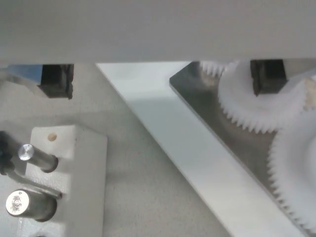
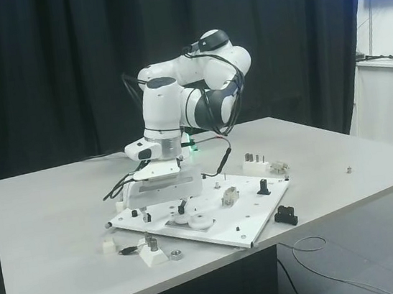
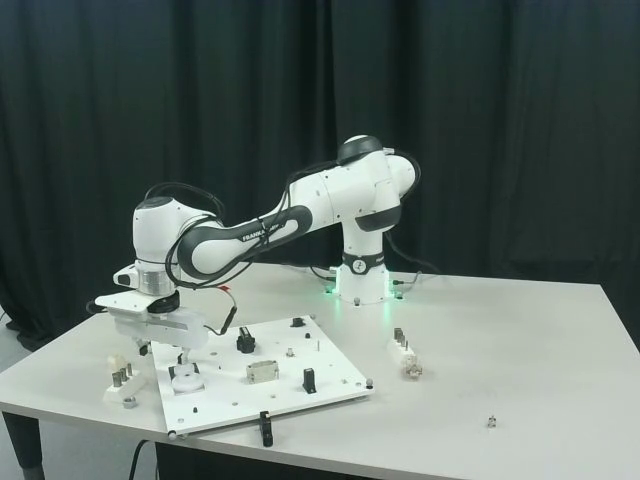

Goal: Insert medium gear.

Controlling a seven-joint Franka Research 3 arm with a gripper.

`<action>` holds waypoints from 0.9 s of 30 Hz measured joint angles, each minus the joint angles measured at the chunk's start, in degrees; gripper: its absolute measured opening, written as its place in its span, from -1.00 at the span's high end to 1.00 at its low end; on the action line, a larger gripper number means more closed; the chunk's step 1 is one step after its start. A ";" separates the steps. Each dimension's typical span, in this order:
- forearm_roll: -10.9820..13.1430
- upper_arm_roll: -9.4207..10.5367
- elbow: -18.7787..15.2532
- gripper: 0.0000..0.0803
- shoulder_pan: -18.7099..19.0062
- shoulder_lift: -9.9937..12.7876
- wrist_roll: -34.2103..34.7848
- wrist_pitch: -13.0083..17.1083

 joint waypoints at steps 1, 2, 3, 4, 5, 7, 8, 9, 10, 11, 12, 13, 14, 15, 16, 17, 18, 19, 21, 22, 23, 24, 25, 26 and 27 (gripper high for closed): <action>0.00 0.01 0.00 -0.99 -0.01 -0.01 -0.02 0.00; 0.02 0.03 0.00 -0.99 -0.02 -0.02 -0.04 0.00; 0.03 0.04 0.00 -0.99 -0.03 -0.04 -0.06 0.00; 0.05 0.06 0.00 -0.99 -0.05 -0.05 -0.07 0.00; 0.06 0.07 0.00 -0.99 -0.06 -0.05 -0.09 0.00; 0.12 0.10 0.00 -0.99 -0.08 -0.06 -0.16 0.00; 0.15 0.13 0.01 -0.99 -0.11 -0.06 -0.21 0.01; 0.20 0.15 0.02 -0.99 -0.13 -0.06 -0.25 0.01; 0.25 0.15 0.02 -0.99 -0.15 -0.06 -0.33 0.01; 0.30 0.16 0.02 -0.99 -0.17 -0.06 -0.45 0.01; 0.36 0.16 0.02 -0.99 -0.19 -0.07 -0.63 0.01; 0.42 0.17 0.02 -0.99 -0.20 -0.07 -0.82 0.01; 0.46 0.17 0.02 -0.99 -0.21 -0.07 -0.94 0.01; 0.50 0.17 0.03 -0.99 -0.23 -0.07 -1.01 0.01; 0.53 0.18 0.04 -0.99 -0.25 -0.07 -1.09 0.01; 0.55 0.18 0.05 -0.99 -0.26 -0.07 -1.17 0.01; 0.58 0.19 0.05 -0.99 -0.27 -0.07 -1.25 0.01; 0.61 0.19 0.06 -0.99 -0.28 -0.07 -1.32 0.01; 0.65 0.19 0.06 -0.99 -0.29 -0.07 -1.45 0.01; 0.67 0.20 0.07 -0.99 -0.30 -0.07 -1.52 0.01; 0.68 0.20 0.07 -0.99 -0.30 -0.07 -1.59 0.01; 0.70 0.20 0.08 -0.99 -0.31 -0.07 -1.69 0.01; 0.72 0.20 0.09 -0.99 -0.32 -0.07 -1.81 0.01; 0.75 0.21 0.09 -0.99 -0.32 -0.07 -1.93 0.01; 0.77 0.22 0.11 -0.99 -0.34 -0.07 -2.08 0.02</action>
